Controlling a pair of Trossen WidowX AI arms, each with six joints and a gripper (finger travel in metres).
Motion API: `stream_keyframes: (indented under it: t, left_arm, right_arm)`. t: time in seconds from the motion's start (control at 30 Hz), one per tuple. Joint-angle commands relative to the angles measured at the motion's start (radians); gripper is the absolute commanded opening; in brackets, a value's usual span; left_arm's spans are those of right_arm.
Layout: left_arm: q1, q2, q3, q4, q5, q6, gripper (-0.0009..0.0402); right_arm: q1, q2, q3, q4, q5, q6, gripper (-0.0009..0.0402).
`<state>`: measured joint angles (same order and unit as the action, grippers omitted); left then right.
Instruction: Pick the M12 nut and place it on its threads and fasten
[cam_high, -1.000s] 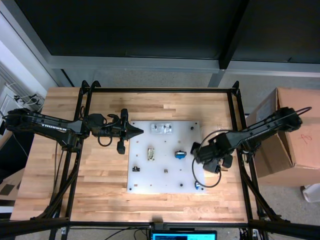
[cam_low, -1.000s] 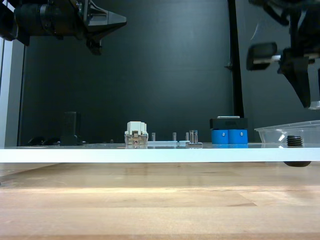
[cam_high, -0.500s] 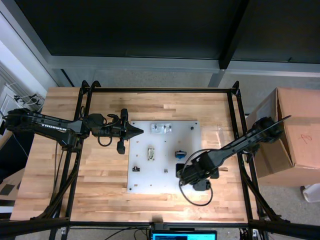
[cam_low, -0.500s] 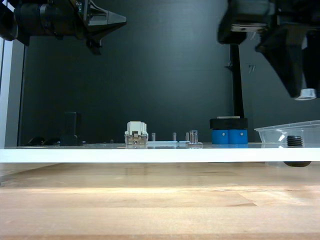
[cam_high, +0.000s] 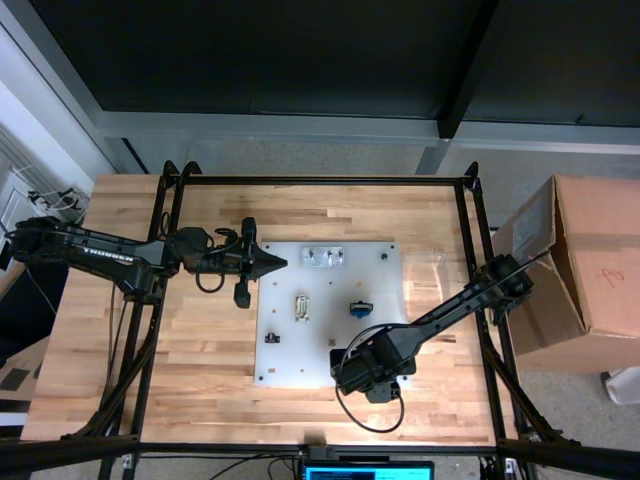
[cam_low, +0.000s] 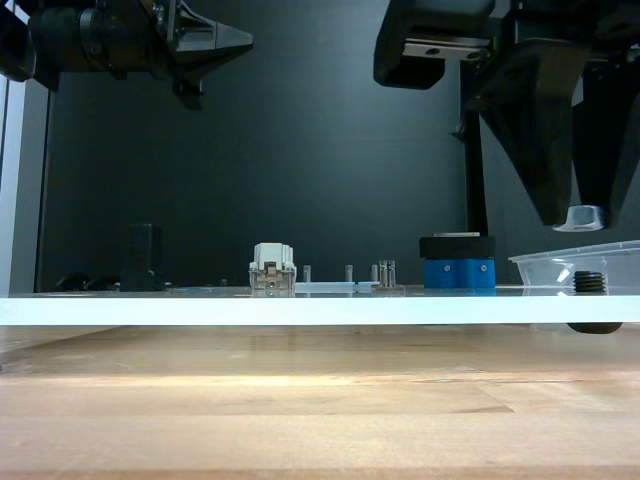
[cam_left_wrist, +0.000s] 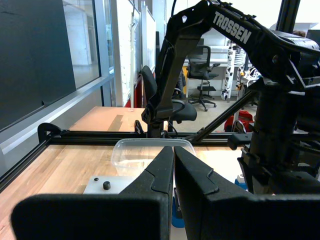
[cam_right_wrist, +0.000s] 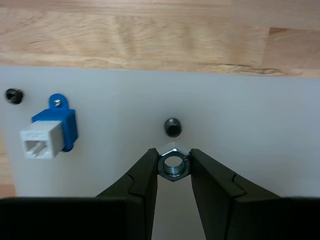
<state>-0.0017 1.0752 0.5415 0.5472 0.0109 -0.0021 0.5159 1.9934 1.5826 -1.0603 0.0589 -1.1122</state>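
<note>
Pinching the nut, right hand swung above the 5 o'clock stud, so seating's next; left hand, pressed together, hovers at 10 o'clock.

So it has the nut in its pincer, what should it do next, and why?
Probably nudge the right pincer forward a touch: its nut hangs above the board just short of the bare black stud, not yet over it. The left pincer hovers shut at the board's far left.
</note>
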Motion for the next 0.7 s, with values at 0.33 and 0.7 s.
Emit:
stream_keyframes:
  t: [0.33,0.7]
  left_arm:
    - [0.0,0.0,0.0,0.0,0.0,0.0,0.0]
    - [0.0,0.0,0.0,0.0,0.0,0.0,0.0]
  right_arm:
    - [0.0,0.025,0.001,0.026,-0.007,0.004,0.0016]
    - [0.001,0.071,0.041,0.014,-0.007,0.026,0.0016]
